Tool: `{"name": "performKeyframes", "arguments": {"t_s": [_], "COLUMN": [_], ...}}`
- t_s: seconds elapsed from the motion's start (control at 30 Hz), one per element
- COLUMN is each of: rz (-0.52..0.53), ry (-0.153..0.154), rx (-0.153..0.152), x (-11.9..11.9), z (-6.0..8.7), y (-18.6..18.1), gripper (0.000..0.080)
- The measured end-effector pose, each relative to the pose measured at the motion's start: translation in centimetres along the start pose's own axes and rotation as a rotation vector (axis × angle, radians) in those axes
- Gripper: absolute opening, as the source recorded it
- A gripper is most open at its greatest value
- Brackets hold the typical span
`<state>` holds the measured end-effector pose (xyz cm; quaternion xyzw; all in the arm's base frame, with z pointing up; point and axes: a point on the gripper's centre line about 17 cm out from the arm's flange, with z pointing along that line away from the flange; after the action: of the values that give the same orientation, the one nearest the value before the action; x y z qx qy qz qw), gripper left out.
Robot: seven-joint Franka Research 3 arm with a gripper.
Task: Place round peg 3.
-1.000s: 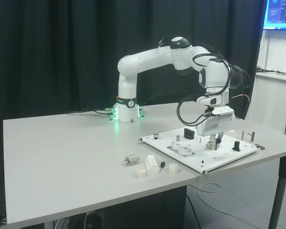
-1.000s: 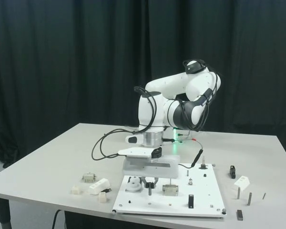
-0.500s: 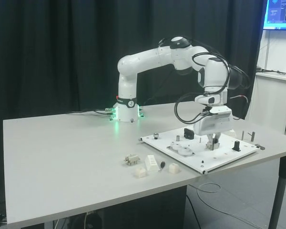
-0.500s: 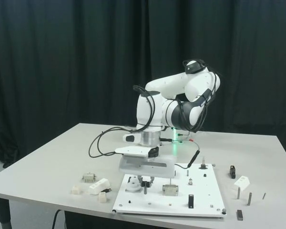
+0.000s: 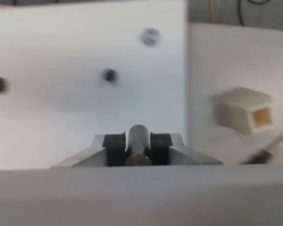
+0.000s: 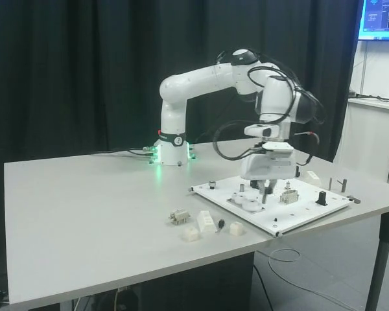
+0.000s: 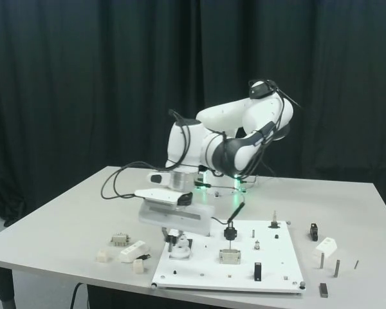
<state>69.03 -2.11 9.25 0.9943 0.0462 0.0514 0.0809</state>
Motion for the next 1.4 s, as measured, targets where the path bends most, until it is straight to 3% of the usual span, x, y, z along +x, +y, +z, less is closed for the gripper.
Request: {"name": "performKeyframes", "arguments": {"t_s": [0.27, 0.5, 0.9, 1.4], "rz": [-0.001, -0.001, 0.014, 0.025], "ry": [-0.012, -0.014, -0.001, 0.021], "rx": [-0.029, -0.032, -0.016, 0.029], "x": [-2.6, -4.4, -7.2, -9.0], "z": [0.9, 1.6, 3.6, 5.8], "y": [4.3, 6.9, 9.3, 9.1], "gripper": [0.0106, 0.0106, 0.0106, 0.0105]}}
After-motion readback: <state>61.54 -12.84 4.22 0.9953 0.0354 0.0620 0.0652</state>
